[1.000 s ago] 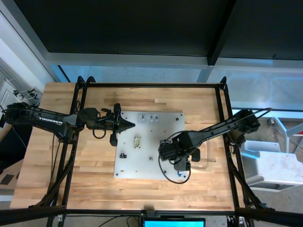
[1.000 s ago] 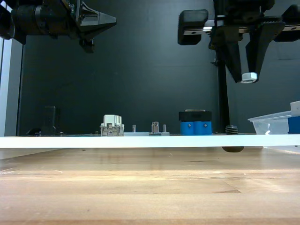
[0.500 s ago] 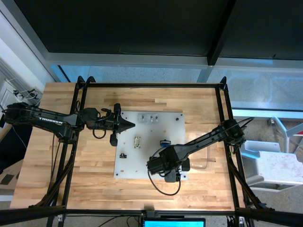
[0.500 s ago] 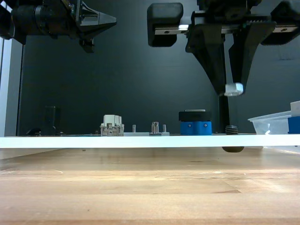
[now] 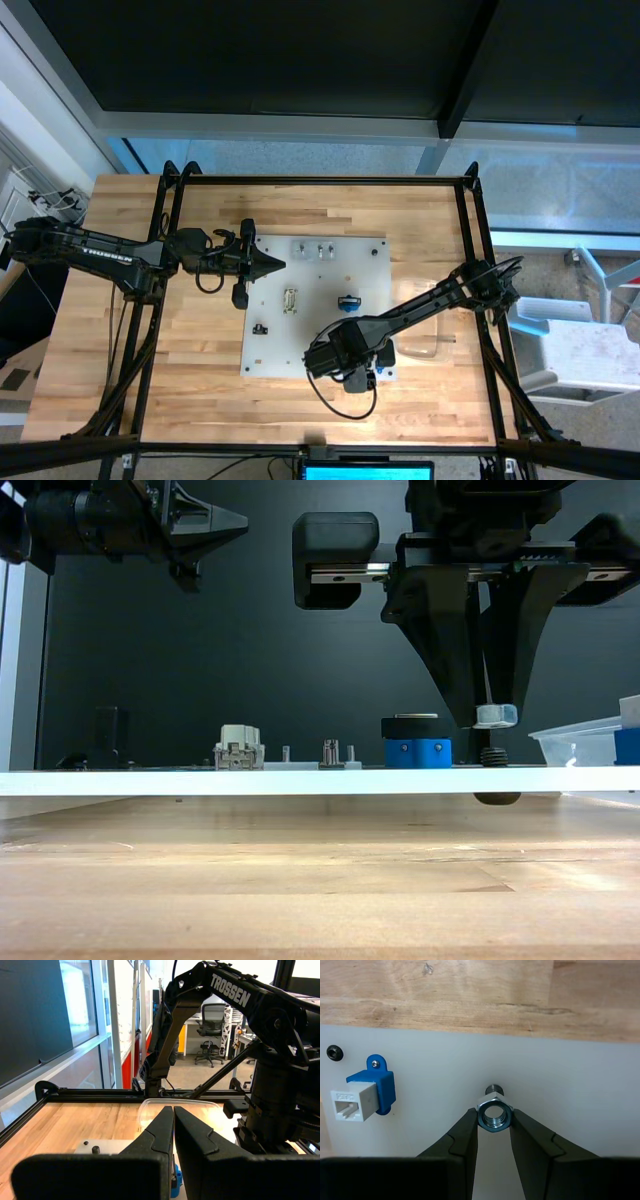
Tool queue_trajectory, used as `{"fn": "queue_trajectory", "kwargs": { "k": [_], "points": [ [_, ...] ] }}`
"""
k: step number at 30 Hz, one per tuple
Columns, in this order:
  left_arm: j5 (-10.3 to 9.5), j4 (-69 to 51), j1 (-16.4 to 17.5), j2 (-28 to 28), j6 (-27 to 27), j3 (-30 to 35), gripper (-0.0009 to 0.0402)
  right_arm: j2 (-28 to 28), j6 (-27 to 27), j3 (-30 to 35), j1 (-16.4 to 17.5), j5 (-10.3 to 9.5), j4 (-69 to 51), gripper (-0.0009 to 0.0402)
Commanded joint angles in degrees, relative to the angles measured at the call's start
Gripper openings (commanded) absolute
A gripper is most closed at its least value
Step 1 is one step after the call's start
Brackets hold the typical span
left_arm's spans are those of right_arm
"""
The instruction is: Pick the M12 fastener and fasten on the M12 threads
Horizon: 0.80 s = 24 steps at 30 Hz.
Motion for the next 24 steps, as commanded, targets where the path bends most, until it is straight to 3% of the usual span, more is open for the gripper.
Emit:
{"fn": "queue_trajectory", "kwargs": {
  "k": [1,4,10,24],
  "points": [
    [0.02,0.0,0.0,0.0,0.0,0.0,0.0000,0.2,-0.8,-0.1,0.0,0.20,0.1,0.0020],
    [0.02,0.0,0.0,0.0,0.0,0.0,0.0000,0.2,-3.5,-0.1,0.0,0.22,0.4,0.0020],
    [0.02,0.0,0.0,0.0,0.0,0.0,0.0000,1.7,-3.5,-0.1,0.0,1.51,1.6,0.0020],
    [0.02,0.0,0.0,0.0,0.0,0.0,0.0000,1.8,-3.3,-0.2,0.0,1.38,1.5,0.0020]
  ]
}}
